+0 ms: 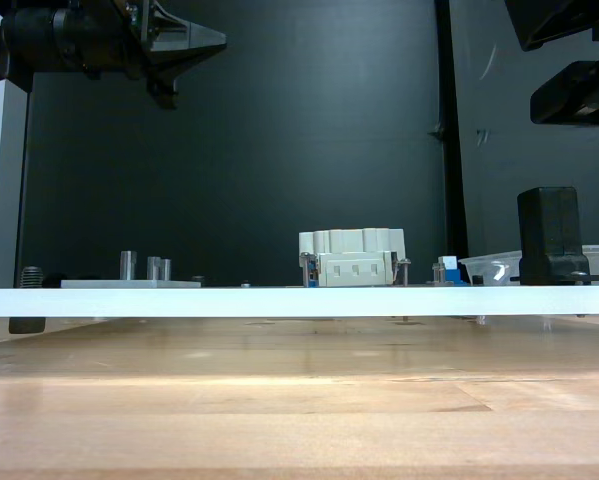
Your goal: Pick the 16mm bar and install on taskboard
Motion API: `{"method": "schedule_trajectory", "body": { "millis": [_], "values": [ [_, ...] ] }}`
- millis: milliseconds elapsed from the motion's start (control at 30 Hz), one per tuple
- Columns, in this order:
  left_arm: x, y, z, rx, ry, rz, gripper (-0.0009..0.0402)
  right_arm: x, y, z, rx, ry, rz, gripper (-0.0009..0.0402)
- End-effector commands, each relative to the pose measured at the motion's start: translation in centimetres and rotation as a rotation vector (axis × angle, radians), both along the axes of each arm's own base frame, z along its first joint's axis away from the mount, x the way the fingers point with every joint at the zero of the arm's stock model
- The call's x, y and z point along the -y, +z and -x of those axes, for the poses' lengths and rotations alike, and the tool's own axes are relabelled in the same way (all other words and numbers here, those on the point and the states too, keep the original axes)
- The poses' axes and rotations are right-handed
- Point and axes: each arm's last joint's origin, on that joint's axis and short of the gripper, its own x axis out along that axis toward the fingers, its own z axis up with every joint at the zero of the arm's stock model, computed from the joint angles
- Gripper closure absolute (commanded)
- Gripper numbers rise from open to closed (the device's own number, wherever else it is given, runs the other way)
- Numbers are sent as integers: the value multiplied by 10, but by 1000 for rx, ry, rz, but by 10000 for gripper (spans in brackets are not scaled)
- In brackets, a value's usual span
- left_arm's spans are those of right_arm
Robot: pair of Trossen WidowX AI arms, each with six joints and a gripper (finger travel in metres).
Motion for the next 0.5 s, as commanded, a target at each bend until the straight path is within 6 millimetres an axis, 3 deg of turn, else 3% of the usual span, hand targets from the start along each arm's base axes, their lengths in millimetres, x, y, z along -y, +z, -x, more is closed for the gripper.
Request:
{"method": "schedule_trajectory", "body": {
  "millis": [33, 500],
  "values": [
    [0, 0, 0, 0, 0, 0, 393, 0, -1, 0, -2, 2, 0, 391],
    [0, 0, 0, 0, 0, 0, 393, -1, -2, 1, -2, 4, -1, 391]
  ]
}}
